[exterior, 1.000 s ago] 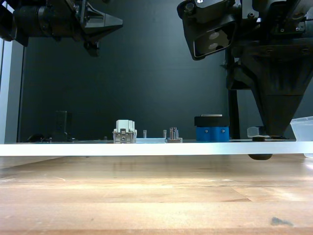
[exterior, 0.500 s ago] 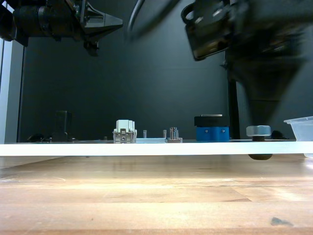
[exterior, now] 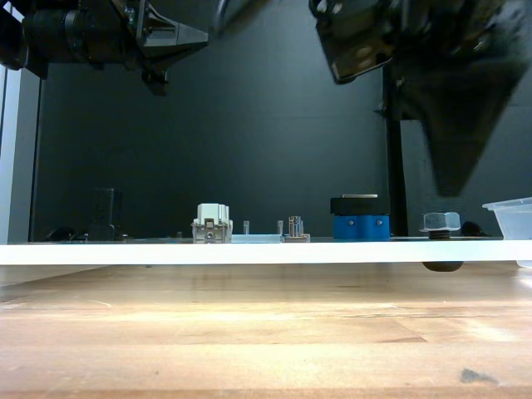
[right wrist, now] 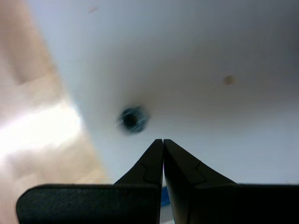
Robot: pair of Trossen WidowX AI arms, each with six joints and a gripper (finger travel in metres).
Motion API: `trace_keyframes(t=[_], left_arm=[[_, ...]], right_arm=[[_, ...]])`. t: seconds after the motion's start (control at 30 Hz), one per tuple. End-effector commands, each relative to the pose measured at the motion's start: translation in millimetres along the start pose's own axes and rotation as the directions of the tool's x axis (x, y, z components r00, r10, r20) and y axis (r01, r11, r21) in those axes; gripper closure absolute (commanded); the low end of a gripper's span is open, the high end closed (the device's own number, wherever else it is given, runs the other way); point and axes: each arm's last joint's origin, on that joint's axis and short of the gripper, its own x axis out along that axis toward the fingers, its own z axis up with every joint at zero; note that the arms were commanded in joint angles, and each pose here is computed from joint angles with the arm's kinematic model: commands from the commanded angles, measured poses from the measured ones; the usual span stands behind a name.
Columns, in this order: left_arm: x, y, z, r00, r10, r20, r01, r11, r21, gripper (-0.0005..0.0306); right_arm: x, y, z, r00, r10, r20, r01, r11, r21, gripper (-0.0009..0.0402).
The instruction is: Unfasten the M12 fastener and place in the container
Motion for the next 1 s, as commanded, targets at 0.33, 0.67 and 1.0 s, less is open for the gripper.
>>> trace_keyframes(t=[0.33, 0.67, 1.0], left_arm=[[0.0, 0.0, 0, 1.0, 0.0, 0.0, 0.0, 1.0, 0.0, 0.03], [0.0, 0.0, 0, 1.0, 0.0, 0.0, 0.0, 1.0, 0.0, 0.03], [0.0, 0.0, 0, 1.0, 0.0, 0.0, 0.0, 1.0, 0.0, 0.03]], right_arm=[[3.5, 10.5, 4.0, 0.99, 0.133, -0.046, -0.138, 0.981, -0.133, 0.0393], [19.0, 8.5, 3.9, 0.988, 0.148, -0.034, -0.151, 0.977, -0.152, 0.0393], [21.1, 5.5, 5.8, 0.992, 0.126, -0.015, -0.127, 0.981, -0.148, 0.0393]])
